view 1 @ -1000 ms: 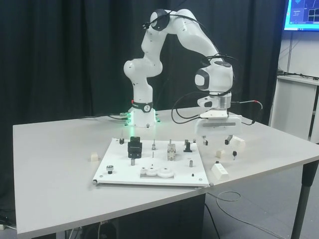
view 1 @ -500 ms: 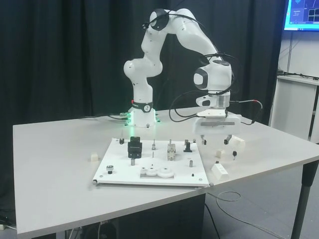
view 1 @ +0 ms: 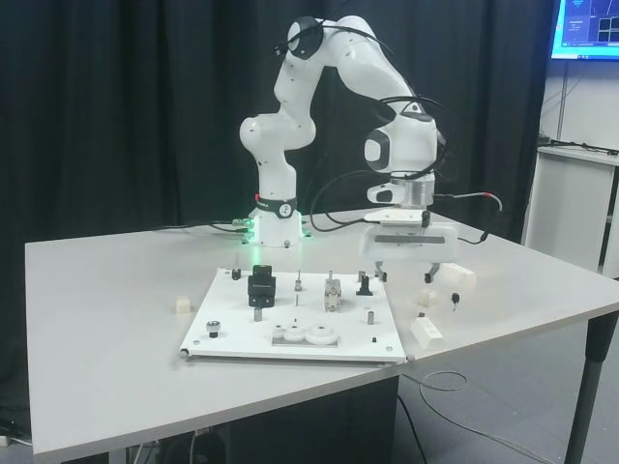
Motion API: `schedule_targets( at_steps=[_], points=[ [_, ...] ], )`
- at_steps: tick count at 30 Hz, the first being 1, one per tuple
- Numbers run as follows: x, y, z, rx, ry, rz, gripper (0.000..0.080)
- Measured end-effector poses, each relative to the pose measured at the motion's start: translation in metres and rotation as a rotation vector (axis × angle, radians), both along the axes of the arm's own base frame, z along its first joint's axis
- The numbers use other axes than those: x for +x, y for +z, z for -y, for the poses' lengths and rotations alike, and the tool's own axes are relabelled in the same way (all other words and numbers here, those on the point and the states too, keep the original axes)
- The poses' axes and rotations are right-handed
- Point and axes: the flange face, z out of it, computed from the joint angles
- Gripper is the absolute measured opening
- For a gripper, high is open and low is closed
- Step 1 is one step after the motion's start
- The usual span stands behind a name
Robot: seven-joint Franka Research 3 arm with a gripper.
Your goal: Remove round peg 3.
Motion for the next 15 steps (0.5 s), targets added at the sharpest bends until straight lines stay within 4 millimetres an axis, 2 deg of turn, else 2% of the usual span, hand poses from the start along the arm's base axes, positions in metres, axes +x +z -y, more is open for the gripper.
schedule_targets(
  at_steps=[15],
  points=[
    [0.018, 0.005, 0.052, -0.013, -0.098, 0.031, 0.0800]
  ],
)
